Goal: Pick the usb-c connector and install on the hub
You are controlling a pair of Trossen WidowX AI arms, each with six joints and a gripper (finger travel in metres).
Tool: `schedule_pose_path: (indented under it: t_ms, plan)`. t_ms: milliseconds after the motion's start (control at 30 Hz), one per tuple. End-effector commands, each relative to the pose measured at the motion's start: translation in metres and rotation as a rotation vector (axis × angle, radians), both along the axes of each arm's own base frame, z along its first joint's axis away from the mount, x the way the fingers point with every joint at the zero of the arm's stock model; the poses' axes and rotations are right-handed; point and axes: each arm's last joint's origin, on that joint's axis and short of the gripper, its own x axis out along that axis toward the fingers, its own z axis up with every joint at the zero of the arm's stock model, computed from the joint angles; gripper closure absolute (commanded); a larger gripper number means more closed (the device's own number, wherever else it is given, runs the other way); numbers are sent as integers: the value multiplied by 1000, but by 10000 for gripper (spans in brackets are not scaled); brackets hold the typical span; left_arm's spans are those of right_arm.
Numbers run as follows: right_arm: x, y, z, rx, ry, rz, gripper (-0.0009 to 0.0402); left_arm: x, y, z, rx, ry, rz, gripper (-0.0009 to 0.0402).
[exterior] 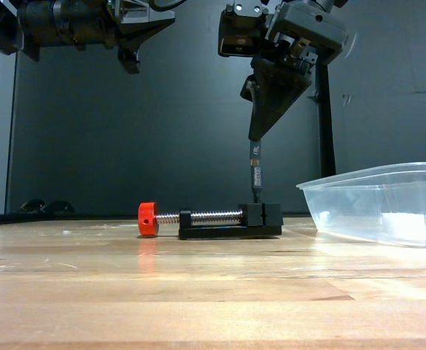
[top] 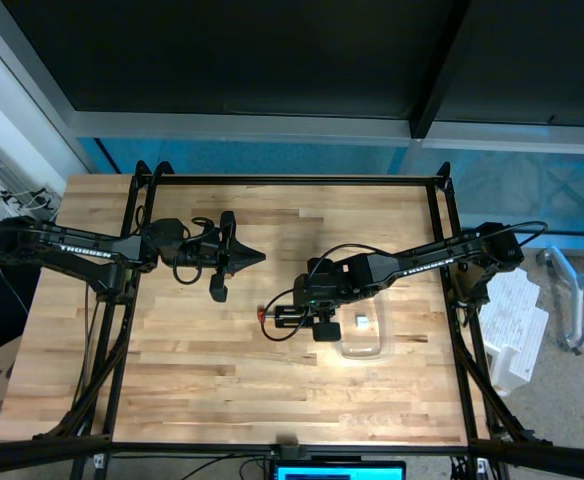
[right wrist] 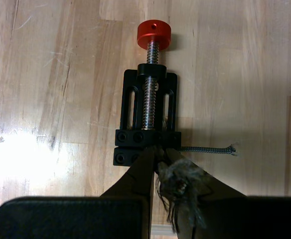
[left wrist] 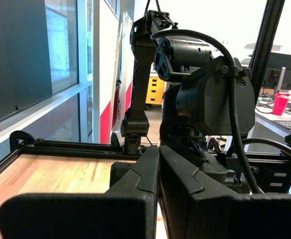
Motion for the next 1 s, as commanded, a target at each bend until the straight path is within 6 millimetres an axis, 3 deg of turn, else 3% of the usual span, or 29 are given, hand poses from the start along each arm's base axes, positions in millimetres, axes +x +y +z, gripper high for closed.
schedule_pose_path:
  t_ms: [33, 1000]
  plan:
    - [0, 0, -1, 0, 4, 0, 393, 0, 0, 0, 0, 0, 0, 393]
    - [-2, 0, 3, -2, -1, 6, 393, 0, 0, 0, 0, 0, 0, 393]
